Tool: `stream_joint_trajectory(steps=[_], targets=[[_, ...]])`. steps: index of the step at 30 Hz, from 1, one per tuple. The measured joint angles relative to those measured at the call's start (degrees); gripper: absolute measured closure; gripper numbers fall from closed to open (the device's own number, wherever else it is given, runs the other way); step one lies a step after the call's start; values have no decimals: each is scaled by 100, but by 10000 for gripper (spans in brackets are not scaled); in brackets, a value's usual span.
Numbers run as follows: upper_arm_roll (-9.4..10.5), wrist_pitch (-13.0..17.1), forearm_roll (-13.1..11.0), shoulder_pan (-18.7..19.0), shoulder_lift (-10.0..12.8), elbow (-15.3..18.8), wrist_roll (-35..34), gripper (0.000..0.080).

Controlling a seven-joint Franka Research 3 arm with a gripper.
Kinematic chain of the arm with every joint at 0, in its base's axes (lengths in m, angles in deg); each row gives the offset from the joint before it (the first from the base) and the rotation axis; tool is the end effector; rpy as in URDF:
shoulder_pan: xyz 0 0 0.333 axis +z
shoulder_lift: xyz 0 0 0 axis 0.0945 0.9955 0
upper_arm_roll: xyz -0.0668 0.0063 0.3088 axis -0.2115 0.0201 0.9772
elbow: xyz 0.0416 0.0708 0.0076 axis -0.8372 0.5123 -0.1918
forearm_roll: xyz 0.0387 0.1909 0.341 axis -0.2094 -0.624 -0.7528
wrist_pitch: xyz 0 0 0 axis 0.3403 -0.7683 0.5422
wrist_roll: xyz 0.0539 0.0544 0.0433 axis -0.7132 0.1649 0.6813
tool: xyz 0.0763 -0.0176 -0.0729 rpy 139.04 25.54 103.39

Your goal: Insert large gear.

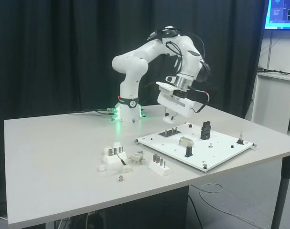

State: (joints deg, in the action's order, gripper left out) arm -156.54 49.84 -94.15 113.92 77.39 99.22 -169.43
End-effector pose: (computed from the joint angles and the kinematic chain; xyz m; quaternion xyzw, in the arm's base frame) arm 0.4079 0.0878 0.2679 0.5054 -0.8503 0.0935 0.1134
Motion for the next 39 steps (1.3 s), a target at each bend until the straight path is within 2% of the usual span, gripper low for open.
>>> stream_joint_trajectory(steps=[12, 24, 30, 39], targets=[[54, -16, -617, -630, 27, 49, 843, 476], [309, -200, -1149, -968, 33, 86, 1333, 476], [411, -207, -1267, -1001, 60, 92, 1435, 476], [449, -207, -1411, -1001, 206, 93, 1531, 476]])
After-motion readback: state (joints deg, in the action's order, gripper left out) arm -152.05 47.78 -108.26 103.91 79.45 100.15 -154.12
